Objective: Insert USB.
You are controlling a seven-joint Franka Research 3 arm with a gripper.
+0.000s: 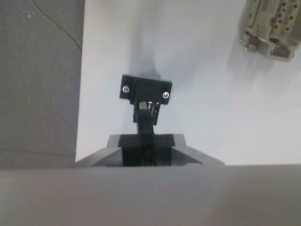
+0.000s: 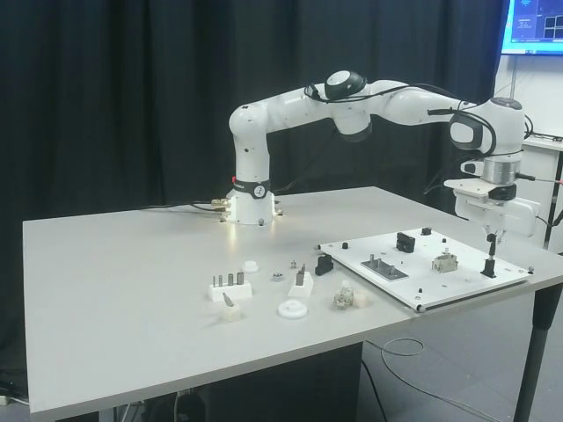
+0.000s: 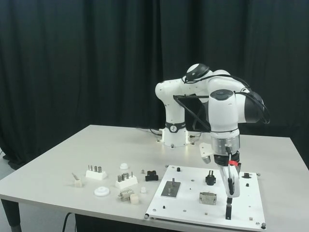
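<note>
Your white arm reaches out over the white square board (image 2: 457,283) at the near corner of the grey bench (image 2: 123,281); the hand (image 1: 146,129) hangs just above the black socket block (image 1: 146,88), which is screwed to the board close to its edge; in the wrist view you see the two fingers pressed close together on a slim black USB plug (image 1: 145,120), its tip right at the block's opening; whether it has entered you cannot tell. From the second room view the plug (image 3: 230,187) stands upright over the black block (image 3: 228,211). A grey multi-pin connector (image 1: 272,29) sits on the board well apart from the block.
</note>
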